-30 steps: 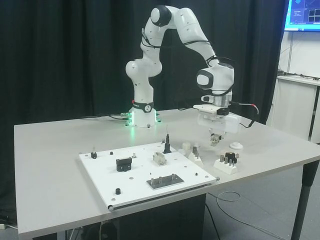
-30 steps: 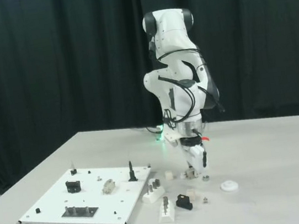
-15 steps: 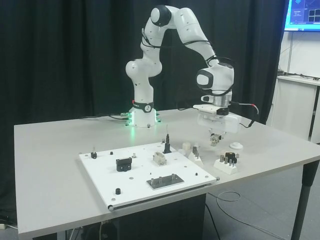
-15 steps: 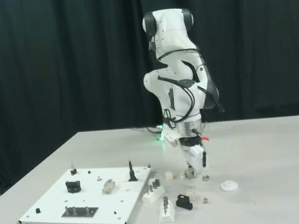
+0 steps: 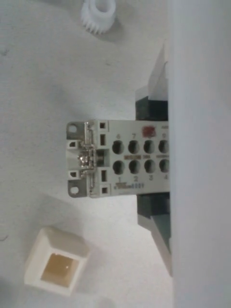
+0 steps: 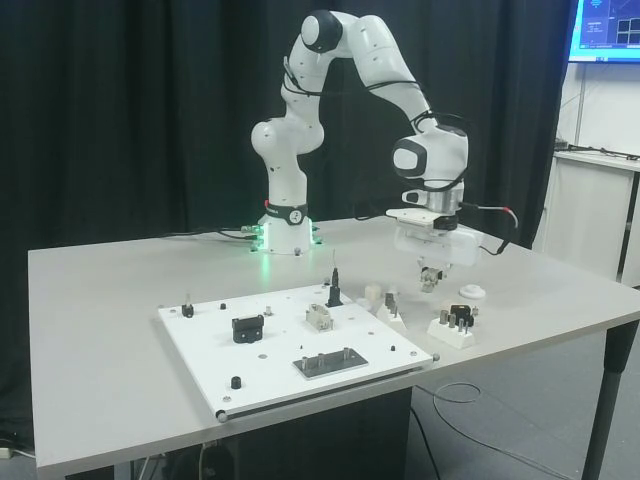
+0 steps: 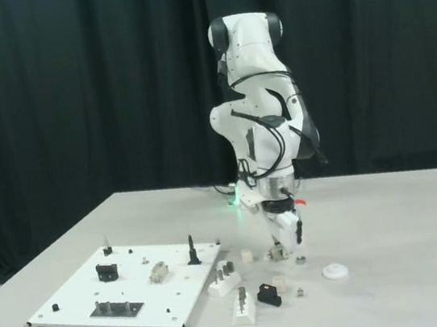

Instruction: Insert waterproof.

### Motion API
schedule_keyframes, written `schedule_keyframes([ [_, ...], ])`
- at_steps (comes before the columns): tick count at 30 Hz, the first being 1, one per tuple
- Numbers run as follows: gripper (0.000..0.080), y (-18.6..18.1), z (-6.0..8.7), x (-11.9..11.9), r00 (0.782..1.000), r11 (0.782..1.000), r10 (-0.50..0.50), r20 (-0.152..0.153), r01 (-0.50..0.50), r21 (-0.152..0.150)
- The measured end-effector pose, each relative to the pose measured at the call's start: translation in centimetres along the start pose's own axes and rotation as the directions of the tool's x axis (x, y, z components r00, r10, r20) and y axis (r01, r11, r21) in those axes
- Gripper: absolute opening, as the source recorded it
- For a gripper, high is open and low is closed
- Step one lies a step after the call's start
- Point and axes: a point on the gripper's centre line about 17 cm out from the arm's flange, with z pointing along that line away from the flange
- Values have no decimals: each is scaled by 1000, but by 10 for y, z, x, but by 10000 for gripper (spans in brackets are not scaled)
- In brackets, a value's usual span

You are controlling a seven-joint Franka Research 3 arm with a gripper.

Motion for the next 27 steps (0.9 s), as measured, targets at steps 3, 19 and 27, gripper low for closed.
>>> schedule_keyframes([
  [3,310,-1,-1,2,1000,1000,-22,-7,22,1],
  [19,310,5,-18,32,987,988,-154,-50,154,-8],
  [27,310,17,-30,55,975,977,-213,-62,211,-37],
])
